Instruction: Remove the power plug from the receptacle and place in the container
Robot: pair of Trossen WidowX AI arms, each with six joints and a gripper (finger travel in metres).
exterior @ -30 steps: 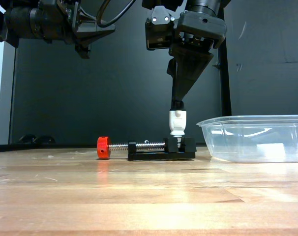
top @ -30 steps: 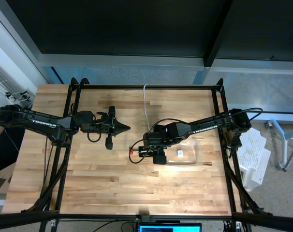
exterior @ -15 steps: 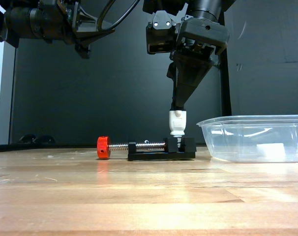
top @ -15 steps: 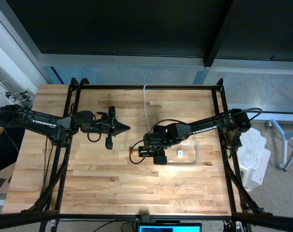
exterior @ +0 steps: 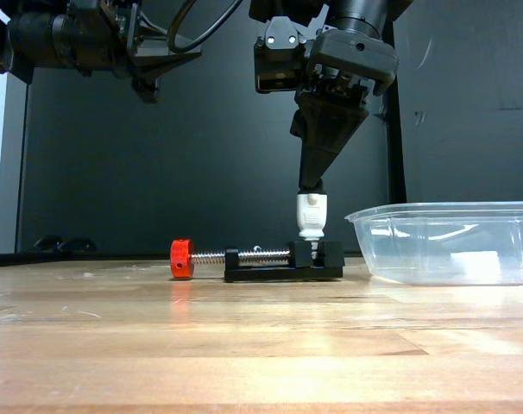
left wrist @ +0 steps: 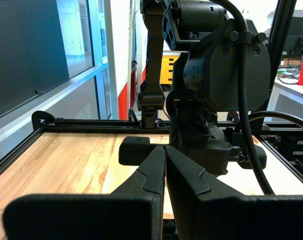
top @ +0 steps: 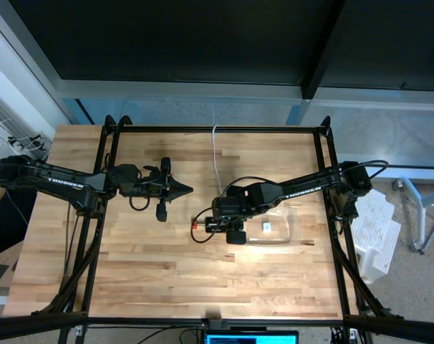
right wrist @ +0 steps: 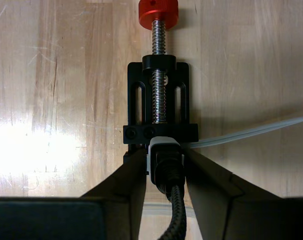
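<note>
Wooden table (exterior: 244, 345) nearest. On it, a small black clamp (exterior: 283, 263) lies flat, with its screw and red knob (exterior: 182, 259) sticking out toward the left arm's side. The receptacle (exterior: 311, 216), a white block, stands upright in the clamp's end nearest the tray.

The power plug (right wrist: 166, 167) is seated in the top of the receptacle, not pulled. Black body, dark braided cord running up between the fingers. The right gripper (exterior: 311, 183) points straight down directly over it. Its fingers (right wrist: 136, 175) sit one on each side of the plug body, pressed against it, so the claw is clenched on the plug. The tip sits just above the white block, with only a sliver of black showing between them in the low view.

The container (exterior: 391, 216), a clear tray, rests on the table just beside the clamp on the right arm's side. It is close but not touching, with a small white label (top: 267, 227) inside. The plug is outside the tray.

Farther back, a white cable (top: 215, 154) runs from the clamp area to the table's far edge.

The left gripper (top: 185, 190) is held high over the table, level, pointing toward the right arm and well apart from the clamp. Its fingers are pressed together, gripping nothing.
</note>
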